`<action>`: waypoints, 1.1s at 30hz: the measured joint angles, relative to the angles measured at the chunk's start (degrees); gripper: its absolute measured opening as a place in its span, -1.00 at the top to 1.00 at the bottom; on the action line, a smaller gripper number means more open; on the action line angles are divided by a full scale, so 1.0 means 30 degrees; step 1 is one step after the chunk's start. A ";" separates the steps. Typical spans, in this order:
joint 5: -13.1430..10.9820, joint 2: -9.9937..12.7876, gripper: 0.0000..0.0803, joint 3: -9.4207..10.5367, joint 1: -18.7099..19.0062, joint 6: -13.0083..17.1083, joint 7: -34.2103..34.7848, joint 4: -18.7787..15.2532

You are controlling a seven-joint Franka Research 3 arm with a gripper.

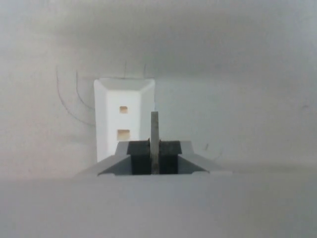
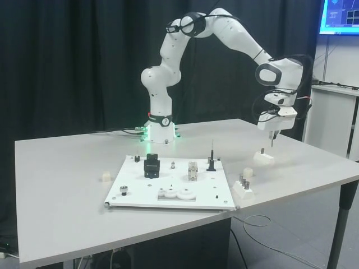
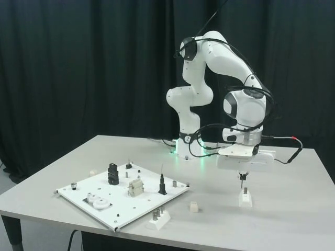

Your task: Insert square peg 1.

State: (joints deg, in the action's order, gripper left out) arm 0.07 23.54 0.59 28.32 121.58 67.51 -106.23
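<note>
Wrist view: I see the square peg (image 1: 154,141), a thin grey bar, clamped between the black fingertips of the gripper (image 1: 154,157), jaws closed on it. It hangs upright just above a small white holder block (image 1: 124,119) with two square holes in its top face; I can't tell if it lines up with either hole. Second room view puts the peg (image 3: 241,181) clear of the block (image 3: 245,198), not touching. Block sits on the grey table (image 3: 293,209), well apart from the white assembly board (image 3: 123,198). Near the board's edge: a white rack with pegs (image 3: 158,218) and a small white cube (image 3: 193,207).
</note>
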 joint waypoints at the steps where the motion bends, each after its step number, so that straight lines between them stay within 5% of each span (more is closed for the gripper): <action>1: 0.0000 -0.0025 0.92 -0.0039 0.0000 -0.0012 -0.0036 0.0001; 33: 0.0050 -0.0149 0.92 -0.0759 -0.0002 -0.0047 -0.1039 0.0168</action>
State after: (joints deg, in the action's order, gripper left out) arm 0.22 23.09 -1.69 28.32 121.44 64.39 -105.72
